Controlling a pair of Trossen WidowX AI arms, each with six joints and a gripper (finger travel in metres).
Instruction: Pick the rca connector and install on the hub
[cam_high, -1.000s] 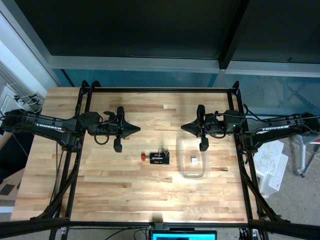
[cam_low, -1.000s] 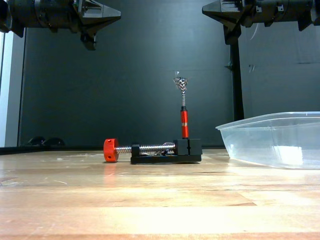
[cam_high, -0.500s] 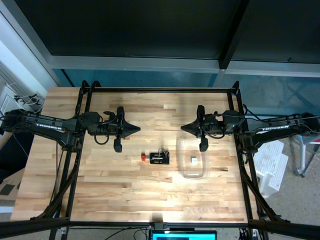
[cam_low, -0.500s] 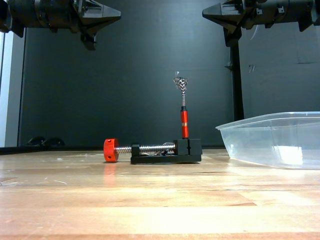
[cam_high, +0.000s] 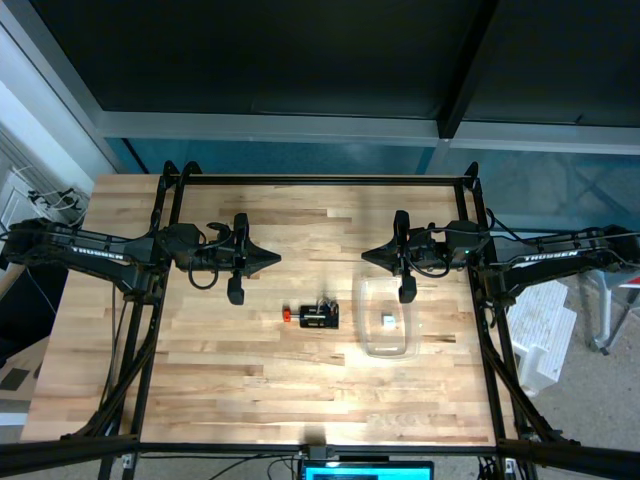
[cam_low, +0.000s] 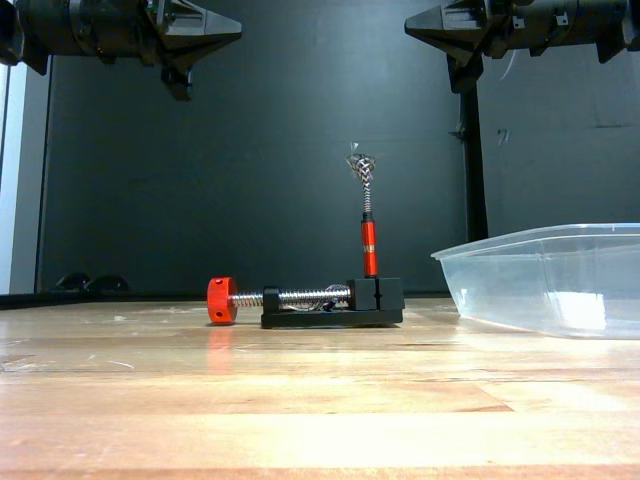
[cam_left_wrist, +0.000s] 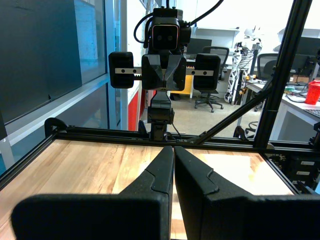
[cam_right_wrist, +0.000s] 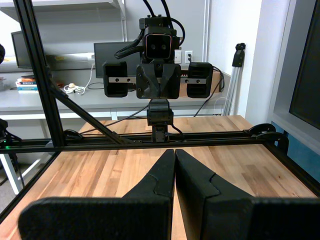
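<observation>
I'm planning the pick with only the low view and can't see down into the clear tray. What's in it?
Observer: The high view shows one small white square piece lying in the clear tray.
Operator: Are either arm's jaws open?
Observer: No. The wrist views show the left gripper, raised left of the hub, and the right gripper, raised right of it, both with jaws shut on nothing.

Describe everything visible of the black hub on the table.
The hub is a black block lying flat on the wooden table. It has a silvery threaded rod ending in a red knob, and an upright red-sleeved post topped by braided wire. Nothing else touches it; the left end effector and right end effector, both shut, hang above.
</observation>
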